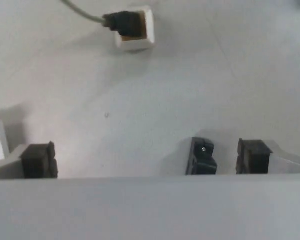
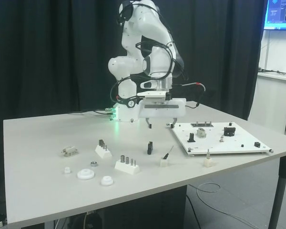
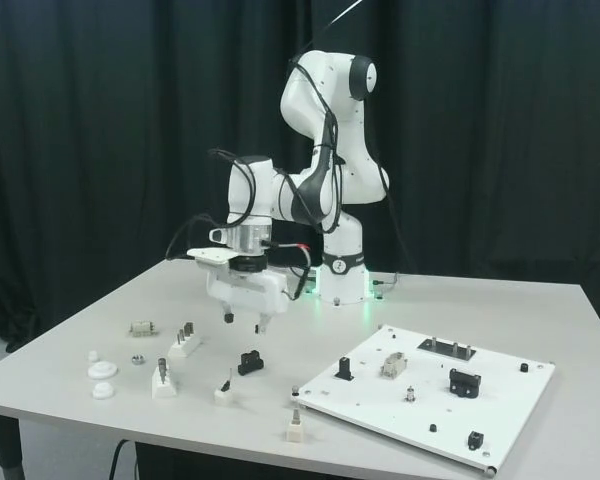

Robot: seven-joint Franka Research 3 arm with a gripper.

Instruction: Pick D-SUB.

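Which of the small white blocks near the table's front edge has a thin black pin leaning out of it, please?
The white block just in front of the black part, below the gripper. Its pin slants, whereas the other blocks' pegs stand upright.

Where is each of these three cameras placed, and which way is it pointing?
Wrist view: rides on the arm's wrist, looking down at the grey table; both black fingertips of the gripper show, with a small black part between them.
First room view: stands off the table's front, facing the white arm and the black curtain.
Second room view: stands off another side, facing the arm and the white board.
Shared: both room views show the arm, the gripper, that black part and the board.
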